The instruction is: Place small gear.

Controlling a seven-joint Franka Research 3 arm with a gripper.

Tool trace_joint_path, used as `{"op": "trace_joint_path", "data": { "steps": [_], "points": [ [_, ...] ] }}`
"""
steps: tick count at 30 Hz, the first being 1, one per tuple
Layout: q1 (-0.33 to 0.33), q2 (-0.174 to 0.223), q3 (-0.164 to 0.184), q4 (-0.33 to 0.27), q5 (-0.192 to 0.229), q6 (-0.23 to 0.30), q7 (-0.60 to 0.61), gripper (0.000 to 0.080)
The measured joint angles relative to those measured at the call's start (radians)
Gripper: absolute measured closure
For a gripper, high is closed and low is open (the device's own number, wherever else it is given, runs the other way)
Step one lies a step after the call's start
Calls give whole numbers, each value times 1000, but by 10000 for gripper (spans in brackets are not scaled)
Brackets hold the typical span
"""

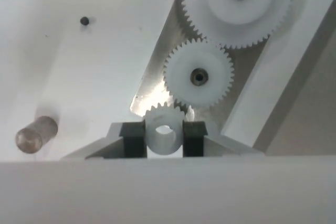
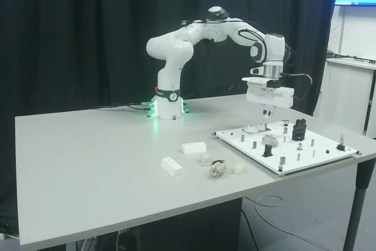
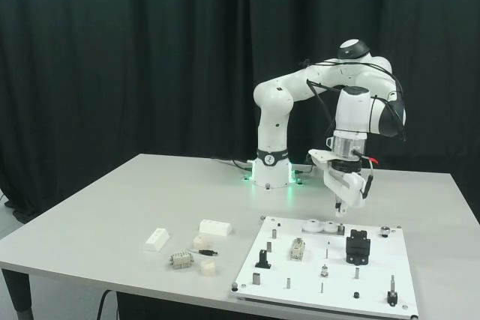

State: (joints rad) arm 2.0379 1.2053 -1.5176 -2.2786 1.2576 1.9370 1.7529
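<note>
Between the claw (image 1: 164, 139) pads sits the small gear (image 1: 164, 128), gripped just beside the middle gear (image 1: 198, 75)

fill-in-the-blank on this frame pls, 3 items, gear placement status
1. The end effector is shut on the ____ gear.
2. On the white board, ____ gears already sit on their shafts: the medium gear and the large gear.
3. The teeth of the medium gear and the large gear are ____ with each other.

Missing words: small; two; meshed
</note>
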Motion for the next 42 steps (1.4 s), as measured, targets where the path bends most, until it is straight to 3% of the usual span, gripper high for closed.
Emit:
{"op": "trace_joint_path", "data": {
  "steps": [42],
  "points": [
    [0, 0, -2, 0, -1, -1, -14, 660]
  ]
}}
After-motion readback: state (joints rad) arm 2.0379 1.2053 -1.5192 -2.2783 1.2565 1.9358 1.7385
